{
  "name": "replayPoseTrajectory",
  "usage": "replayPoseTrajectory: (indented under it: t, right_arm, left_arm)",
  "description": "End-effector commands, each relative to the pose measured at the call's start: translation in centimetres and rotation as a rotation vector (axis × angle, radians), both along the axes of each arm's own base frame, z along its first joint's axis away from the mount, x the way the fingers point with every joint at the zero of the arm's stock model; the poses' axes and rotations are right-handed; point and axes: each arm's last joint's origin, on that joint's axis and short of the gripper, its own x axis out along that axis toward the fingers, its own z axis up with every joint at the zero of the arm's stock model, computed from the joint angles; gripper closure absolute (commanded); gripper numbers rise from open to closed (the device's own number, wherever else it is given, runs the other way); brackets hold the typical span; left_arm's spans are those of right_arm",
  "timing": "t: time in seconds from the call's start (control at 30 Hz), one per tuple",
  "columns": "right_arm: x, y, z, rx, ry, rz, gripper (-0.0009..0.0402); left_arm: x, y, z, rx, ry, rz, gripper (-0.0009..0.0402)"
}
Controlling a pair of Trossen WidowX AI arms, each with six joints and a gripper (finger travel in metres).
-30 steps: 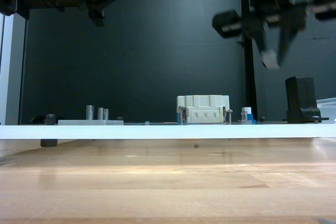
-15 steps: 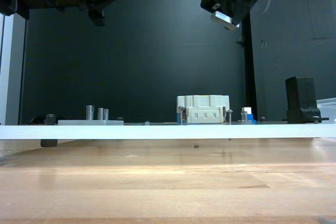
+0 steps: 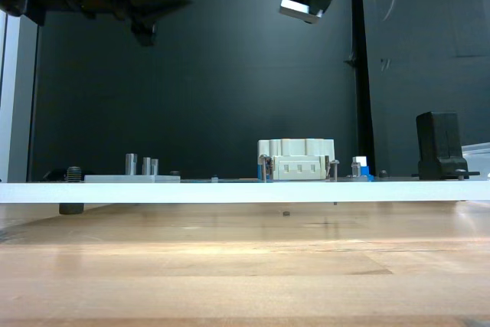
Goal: Pick the 16mm bar and place in it's hole on the taskboard
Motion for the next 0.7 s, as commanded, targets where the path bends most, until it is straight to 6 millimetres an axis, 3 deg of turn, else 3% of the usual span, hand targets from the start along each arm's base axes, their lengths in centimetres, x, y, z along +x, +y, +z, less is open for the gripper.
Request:
replayPoseTrajectory:
  t: [0.03,0.3,0.7]
  right_arm:
    - [1.0,0.0,0.3,0.002,0.001,-0.005,0.0393]
    - [3.4,0.1,0.4,0.007,0.005,-0.019,0.0393]
    - [6.1,0.1,0.1,0.005,-0.02,-0.021,0.0393]
  left_arm:
    - [0.5,0.0,0.1,0.001,0.023,0.007,0.0273]
    - [2.0,0.0,0.5,-0.001,0.111,0.011,0.0185]
    - [4.1,0.0,0.5,-0.001,0.156,0.011,0.0175]
